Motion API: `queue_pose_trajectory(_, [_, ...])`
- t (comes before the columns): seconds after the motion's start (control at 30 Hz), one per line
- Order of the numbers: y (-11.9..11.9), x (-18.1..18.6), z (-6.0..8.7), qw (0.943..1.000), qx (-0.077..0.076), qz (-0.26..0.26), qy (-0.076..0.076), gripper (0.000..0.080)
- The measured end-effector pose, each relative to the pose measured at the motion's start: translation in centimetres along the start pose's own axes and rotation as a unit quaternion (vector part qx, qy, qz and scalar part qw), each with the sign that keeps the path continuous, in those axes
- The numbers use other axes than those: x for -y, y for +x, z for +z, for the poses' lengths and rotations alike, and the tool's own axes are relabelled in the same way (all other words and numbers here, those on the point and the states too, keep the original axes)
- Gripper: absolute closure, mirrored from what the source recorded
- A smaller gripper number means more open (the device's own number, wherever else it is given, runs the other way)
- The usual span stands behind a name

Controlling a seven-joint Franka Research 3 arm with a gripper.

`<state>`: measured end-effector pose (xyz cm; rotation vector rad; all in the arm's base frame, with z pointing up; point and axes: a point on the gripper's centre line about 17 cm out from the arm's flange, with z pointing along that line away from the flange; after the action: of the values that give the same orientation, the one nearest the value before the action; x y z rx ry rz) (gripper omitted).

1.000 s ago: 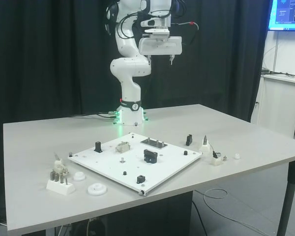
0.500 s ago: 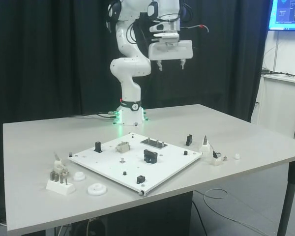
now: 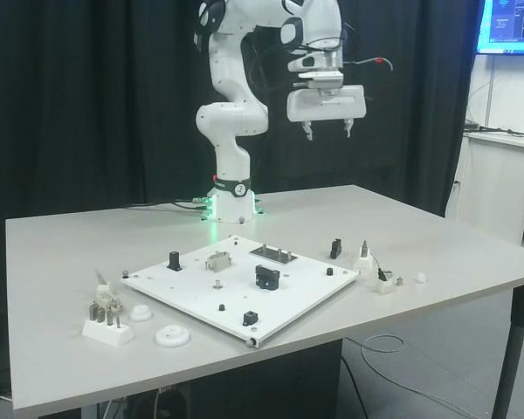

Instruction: Pick BNC.

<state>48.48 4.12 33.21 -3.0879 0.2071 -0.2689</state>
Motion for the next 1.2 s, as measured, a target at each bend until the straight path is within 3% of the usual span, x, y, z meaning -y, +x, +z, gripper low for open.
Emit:
queue_pose_trajectory(0.33, [3.2,2.9,2.1,0.9991,-0.008,-0.041,0.003,0.0003])
queue_pose_trajectory(0.8, [7.4,7.4,4.8,0.9938,0.001,-0.111,0.013,0.0003])
queue_pose_trajectory(1.2, [10.4,9.2,8.6,0.9789,0.020,-0.202,0.024,0.0003])
